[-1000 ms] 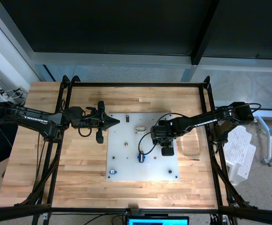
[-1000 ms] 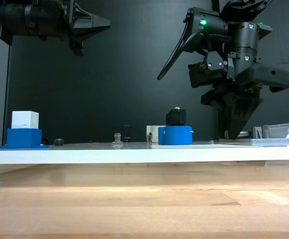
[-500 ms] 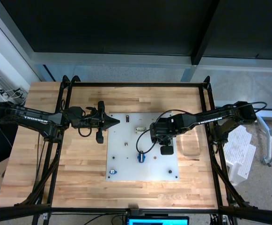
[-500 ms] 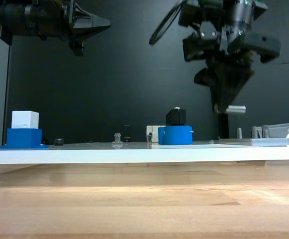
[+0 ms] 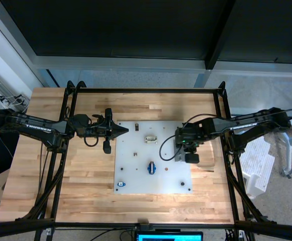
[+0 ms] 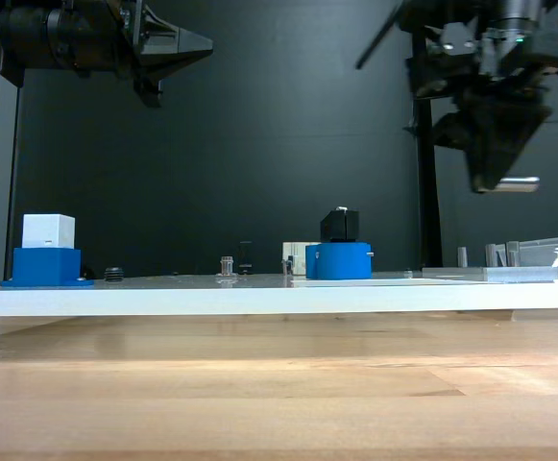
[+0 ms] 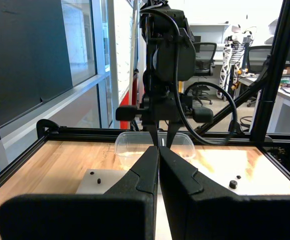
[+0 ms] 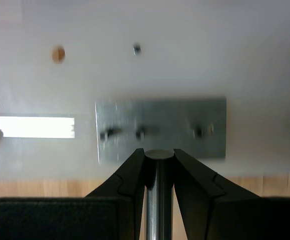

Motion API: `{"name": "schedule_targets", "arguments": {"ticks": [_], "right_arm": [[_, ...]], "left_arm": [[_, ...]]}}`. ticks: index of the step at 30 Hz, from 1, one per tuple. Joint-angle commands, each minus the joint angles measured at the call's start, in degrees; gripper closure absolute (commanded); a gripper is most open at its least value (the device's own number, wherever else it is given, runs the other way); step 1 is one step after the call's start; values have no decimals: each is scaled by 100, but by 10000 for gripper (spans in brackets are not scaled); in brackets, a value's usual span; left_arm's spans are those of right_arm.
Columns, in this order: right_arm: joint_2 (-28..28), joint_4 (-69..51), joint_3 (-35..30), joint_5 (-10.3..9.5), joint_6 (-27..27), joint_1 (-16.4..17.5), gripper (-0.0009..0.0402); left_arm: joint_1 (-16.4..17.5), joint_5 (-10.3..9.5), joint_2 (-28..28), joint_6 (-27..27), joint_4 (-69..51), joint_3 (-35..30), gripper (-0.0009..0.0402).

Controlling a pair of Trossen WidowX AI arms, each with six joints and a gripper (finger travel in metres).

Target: Remove the 16mm cylinder and place in the container

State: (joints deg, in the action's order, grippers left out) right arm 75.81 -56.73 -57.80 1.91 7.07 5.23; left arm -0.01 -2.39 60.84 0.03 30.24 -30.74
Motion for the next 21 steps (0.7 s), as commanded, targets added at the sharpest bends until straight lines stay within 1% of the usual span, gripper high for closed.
{"name": "schedule_targets", "arguments": {"ticks": [1,5,12,15,19,21], "right_arm": [[-374,-90,308,7,138,15,389],[-813,-90,734,11,389,28,389],[-1453,-83,1521,11,1064,55,389],[-1609,-48,1797,4,1209,66,389],[-1626,-11,1792,7,1329,63,386],[-1626,-46,1821,7,1401,63,374]], "left_arm": [[2,0,2,2,2,-2,393],[2,-2,2,2,2,-2,393],[2,0,2,2,2,-2,393],[2,0,2,2,2,-2,393],[2,0,2,2,2,-2,393],[2,0,2,2,2,-2,393]]}}
